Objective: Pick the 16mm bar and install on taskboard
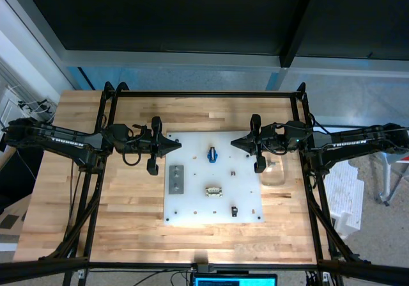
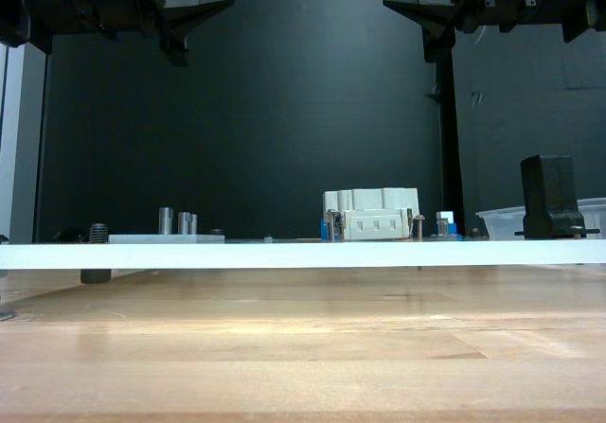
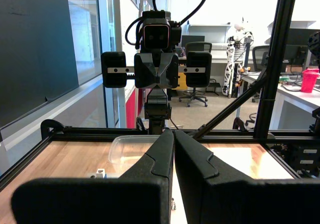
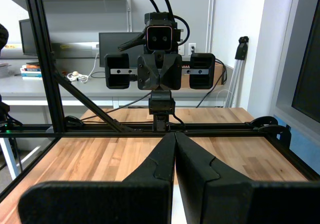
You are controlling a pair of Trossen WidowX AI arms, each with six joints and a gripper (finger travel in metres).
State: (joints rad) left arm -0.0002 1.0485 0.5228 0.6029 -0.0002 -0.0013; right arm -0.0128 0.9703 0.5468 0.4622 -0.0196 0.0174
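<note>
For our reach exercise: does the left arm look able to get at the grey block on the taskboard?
Probably yes: the left gripper, shut, hangs above the left side of the taskboard, the grey block lies uncovered nearby, and the right gripper, shut, hangs above the opposite side.

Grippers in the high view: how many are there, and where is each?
2. The left gripper hangs shut, high by the taskboard's far left corner. The right gripper hangs shut, high near its far edge, towards the right. Neither holds anything.
</note>
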